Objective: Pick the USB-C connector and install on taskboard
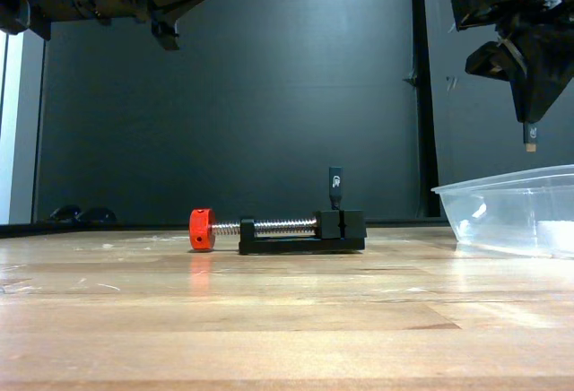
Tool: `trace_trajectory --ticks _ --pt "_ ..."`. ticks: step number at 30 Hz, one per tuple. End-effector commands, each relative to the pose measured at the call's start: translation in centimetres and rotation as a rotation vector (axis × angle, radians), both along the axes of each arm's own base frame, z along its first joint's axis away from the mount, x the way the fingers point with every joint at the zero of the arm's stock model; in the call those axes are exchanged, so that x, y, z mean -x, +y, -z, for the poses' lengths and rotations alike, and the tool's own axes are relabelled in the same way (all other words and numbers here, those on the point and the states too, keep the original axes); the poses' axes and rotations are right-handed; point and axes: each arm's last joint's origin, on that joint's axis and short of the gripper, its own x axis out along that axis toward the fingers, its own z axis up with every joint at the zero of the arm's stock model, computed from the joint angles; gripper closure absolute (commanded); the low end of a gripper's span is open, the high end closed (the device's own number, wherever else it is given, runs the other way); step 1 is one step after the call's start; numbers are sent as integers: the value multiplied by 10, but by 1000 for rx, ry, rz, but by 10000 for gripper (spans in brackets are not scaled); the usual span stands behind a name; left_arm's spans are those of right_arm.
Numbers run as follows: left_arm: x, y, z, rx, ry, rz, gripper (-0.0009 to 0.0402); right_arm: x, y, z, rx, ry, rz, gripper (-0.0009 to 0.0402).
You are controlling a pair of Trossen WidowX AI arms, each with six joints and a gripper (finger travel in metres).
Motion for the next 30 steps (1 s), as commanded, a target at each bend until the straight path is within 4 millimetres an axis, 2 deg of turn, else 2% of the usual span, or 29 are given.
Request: trace_trajectory --ticks 1,8,19,30 --pt "0 0 0 0 -1 0 393 -9 1 -6 2 8 8 393" --pt "0 0 0 0 -1 0 393 -35 0 -16 -3 1 21 393" --pt "0 0 0 0 0 0 393 -83 8 -19 -2 12 34 393" --pt "0 0 0 0 -1 0 393 -126 7 -14 3 22 64 393"
